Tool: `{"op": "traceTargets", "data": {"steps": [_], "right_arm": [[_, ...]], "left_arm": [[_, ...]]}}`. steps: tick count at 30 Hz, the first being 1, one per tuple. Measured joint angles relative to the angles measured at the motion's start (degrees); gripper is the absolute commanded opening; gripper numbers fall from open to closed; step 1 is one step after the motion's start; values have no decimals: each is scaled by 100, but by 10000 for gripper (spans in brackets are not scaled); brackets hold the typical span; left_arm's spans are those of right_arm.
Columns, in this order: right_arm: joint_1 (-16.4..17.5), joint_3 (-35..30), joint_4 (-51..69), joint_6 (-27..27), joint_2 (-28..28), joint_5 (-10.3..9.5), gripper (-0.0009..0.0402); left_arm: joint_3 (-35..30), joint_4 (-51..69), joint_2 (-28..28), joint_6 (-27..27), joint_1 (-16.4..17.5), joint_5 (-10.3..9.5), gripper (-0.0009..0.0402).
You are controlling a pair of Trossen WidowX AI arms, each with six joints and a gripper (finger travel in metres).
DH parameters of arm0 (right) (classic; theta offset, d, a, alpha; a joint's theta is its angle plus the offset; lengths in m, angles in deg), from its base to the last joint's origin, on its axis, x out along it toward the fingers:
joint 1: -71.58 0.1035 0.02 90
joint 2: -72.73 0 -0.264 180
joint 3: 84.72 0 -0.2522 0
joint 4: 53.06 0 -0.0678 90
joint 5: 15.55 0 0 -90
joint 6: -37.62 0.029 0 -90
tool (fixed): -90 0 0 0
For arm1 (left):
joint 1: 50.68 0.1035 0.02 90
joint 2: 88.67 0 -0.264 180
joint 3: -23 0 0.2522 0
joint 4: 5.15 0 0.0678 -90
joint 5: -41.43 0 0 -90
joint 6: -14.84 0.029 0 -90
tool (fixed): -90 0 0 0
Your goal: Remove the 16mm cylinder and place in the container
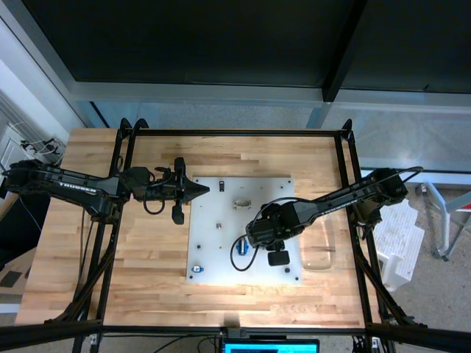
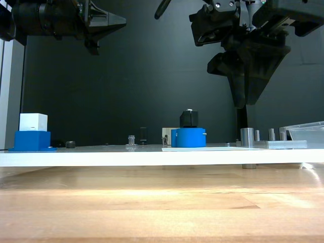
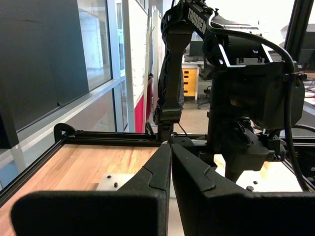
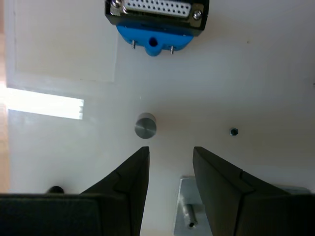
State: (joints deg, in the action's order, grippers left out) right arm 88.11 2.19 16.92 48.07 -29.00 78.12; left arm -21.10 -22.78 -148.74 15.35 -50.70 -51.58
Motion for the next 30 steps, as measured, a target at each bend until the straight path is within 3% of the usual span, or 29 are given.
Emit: {"op": "traceTargets", "data": {"steps": [3,30], "right_arm": [[42,0,-4,127,0,127,122],[76,11,-313,315,-566,125,122]], "left_arm": [[-2,0,0,-2,0,-2,0],[-2,0,0,-2,0,0,0]]}}
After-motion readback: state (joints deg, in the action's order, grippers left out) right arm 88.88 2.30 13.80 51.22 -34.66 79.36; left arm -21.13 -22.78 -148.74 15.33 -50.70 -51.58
